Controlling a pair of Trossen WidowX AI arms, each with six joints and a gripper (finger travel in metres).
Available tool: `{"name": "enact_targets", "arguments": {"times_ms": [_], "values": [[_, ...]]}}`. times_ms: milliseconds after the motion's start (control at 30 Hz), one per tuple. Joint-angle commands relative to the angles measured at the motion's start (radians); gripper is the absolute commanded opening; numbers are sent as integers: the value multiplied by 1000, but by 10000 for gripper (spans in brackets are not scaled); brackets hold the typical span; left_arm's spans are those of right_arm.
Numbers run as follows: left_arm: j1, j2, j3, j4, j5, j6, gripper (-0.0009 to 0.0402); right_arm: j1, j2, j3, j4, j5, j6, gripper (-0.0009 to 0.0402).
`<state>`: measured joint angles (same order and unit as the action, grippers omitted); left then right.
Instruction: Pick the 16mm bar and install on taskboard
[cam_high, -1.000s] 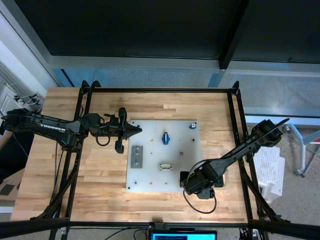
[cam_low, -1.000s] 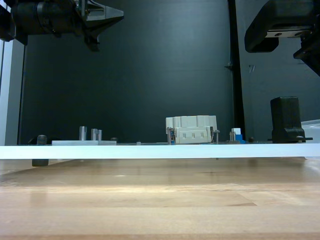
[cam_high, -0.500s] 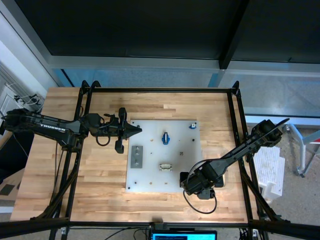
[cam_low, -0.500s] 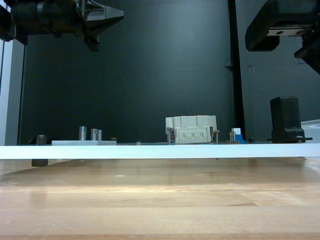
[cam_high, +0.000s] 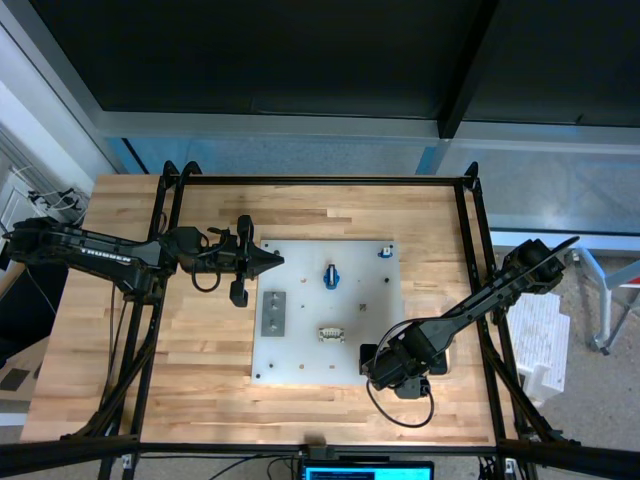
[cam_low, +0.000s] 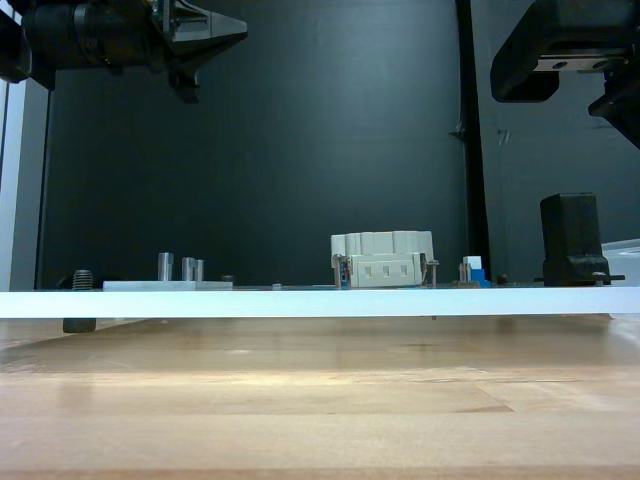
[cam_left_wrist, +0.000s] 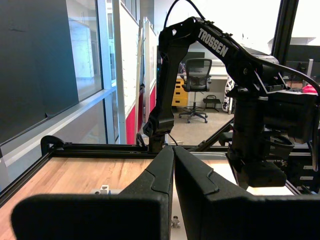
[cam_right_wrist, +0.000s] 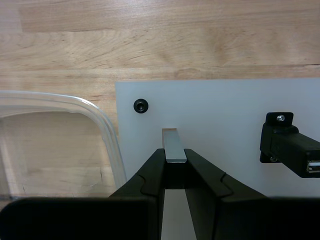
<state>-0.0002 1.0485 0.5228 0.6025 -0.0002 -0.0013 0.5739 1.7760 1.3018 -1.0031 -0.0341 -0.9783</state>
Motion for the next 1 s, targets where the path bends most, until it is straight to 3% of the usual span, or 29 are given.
{"name": "enact_targets", "arguments": {"times_ms": [33, 1000], "values": [[0, 0, 0, 0, 0, 0, 0, 0, 1, 0, -2, -16, 4, 0], [0, 0, 0, 0, 0, 0, 0, 0, 1, -71, 89, -14, 3, 0]]}}
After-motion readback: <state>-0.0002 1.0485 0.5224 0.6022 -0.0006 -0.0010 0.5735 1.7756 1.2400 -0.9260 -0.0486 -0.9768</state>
